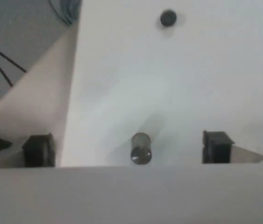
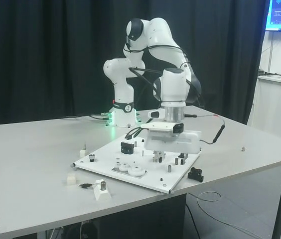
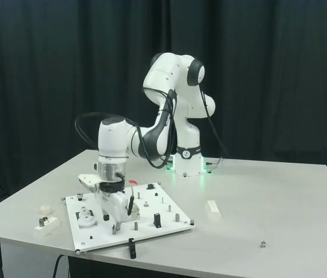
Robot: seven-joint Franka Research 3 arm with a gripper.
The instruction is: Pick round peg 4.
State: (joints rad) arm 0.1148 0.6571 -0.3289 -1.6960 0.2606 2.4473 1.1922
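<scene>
1. Closest to the wrist camera is the hand [image 1: 128, 150]: its two black fingertips [image 1: 39, 150] stand spread wide, with nothing pinched between them.
2. The round peg [image 1: 141, 148], a short grey metal cylinder, stands in the gap between the fingertips, nearer one finger than the other and touching neither.
3. It sits on the white board [image 2: 153, 180], which lies on the grey table [image 2: 36, 149]. In the room views the hand [image 3: 115, 223] hangs low over the board's near part, just above the peg [image 2: 169, 169], as far as I can tell.
4. Progress, as I judge it: the approach looks nearly done, with the hand lined up around the peg. The closing, the grip and the lift are not yet done; the peg is still seated on the board.
5. The peg's long axis runs upright, straight off the board. Its flat end face points up toward the hand, so the fingers would close on its round sides.
6. A small black round fitting [image 1: 168, 18] lies on the board farther ahead of the hand, well apart from the peg.
</scene>
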